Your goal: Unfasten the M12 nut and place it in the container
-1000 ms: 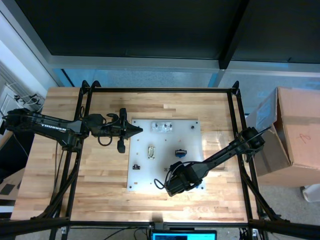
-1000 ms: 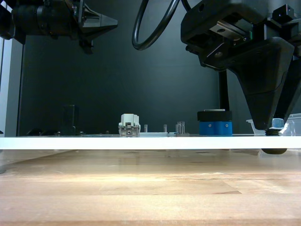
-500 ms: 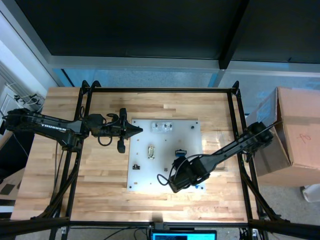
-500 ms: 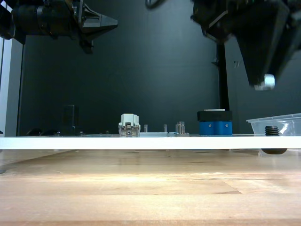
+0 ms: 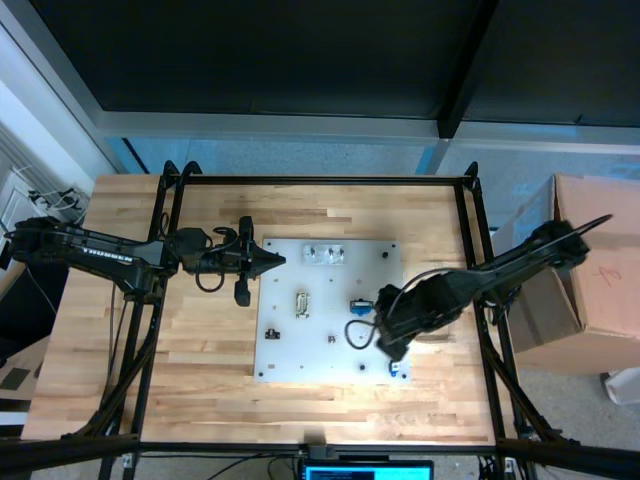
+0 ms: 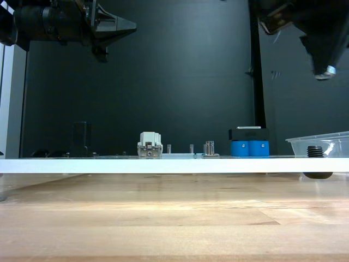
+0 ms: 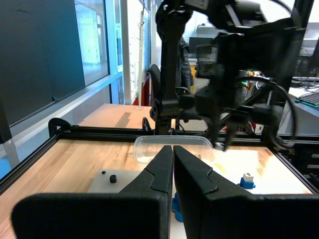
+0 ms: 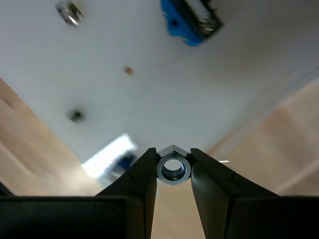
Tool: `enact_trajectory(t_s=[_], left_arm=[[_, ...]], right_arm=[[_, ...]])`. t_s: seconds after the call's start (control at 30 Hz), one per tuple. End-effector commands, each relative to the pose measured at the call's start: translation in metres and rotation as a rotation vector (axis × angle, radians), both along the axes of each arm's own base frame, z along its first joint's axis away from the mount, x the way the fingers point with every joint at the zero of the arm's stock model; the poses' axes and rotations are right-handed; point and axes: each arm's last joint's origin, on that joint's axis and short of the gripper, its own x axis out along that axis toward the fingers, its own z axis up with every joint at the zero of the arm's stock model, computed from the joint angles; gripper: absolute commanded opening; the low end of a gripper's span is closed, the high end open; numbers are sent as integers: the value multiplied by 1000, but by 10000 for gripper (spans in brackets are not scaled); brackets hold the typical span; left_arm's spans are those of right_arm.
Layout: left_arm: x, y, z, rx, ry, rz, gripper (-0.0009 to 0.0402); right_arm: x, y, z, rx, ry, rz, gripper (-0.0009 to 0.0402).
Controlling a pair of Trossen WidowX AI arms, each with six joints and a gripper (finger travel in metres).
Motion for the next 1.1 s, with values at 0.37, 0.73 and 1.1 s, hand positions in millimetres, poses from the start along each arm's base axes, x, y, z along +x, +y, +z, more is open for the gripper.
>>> enact_trajectory(t_s=[0.37, 0.73, 1.1], left_arm=[[0, 0, 0, 0, 0, 0, 0], [0, 0, 0, 0, 0, 0, 0], [0, 0, 0, 0, 0, 0, 0]], right_arm=[[-74, -46, -33, -88, 62, 388, 32], [-82, -58, -87, -80, 30, 333, 32], [-88, -60, -106, -80, 58, 307, 60]])
